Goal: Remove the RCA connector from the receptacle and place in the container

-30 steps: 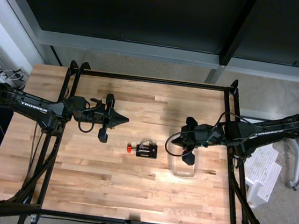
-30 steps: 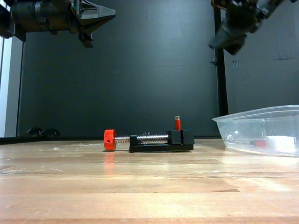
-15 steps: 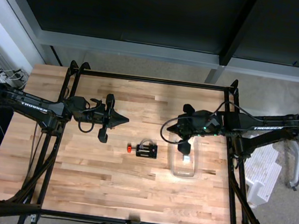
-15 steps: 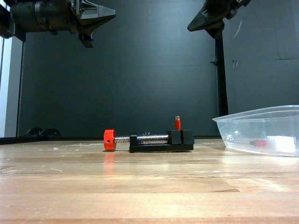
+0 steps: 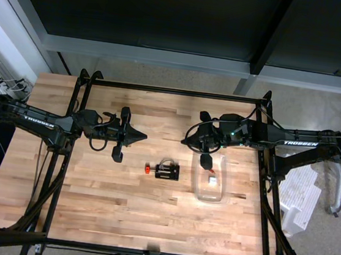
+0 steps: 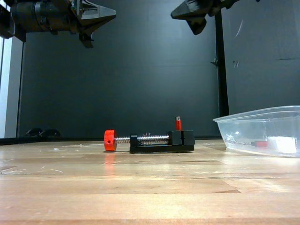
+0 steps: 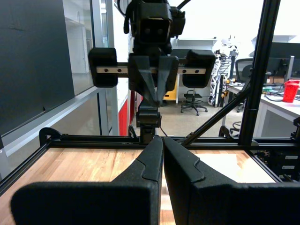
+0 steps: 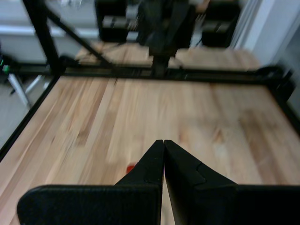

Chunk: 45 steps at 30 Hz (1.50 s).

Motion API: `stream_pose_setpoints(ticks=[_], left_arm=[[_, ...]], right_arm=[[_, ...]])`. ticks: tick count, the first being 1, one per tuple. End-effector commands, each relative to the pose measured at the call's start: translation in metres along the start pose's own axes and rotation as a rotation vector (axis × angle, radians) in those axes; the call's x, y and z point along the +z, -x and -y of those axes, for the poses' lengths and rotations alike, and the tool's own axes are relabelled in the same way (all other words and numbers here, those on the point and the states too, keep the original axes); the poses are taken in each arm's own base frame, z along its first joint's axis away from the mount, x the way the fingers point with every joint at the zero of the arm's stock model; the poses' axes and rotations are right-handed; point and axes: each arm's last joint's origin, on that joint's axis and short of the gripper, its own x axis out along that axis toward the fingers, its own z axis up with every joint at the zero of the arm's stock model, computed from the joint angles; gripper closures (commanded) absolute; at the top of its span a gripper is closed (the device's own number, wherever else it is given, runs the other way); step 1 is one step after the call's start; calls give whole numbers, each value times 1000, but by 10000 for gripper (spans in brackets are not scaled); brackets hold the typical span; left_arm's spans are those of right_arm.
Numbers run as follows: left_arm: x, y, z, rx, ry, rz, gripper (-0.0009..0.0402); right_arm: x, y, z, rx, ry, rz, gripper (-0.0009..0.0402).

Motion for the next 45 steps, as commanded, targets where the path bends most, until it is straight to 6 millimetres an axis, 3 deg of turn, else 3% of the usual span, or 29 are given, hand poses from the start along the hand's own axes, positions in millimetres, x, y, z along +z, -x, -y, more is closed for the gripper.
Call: stream_pose_setpoints(ticks=[1,10,18,33,45], left_arm=[[0,0,0,0,0,0,393],[0,0,0,0,0,0,393],[0,0,0,0,0,0,393],[0,0,0,0,0,0,393],[0,0,0,0,0,0,393]], right_arm=[[1,-2,1,-29,2,60,393],[-4,-5,0,-24,8,233,393],[-21,0,-1,-28,-2,341,393],[-49,0,-2,-49,-25,396,393],[-49,9,-2,-55,-20,418,393]])
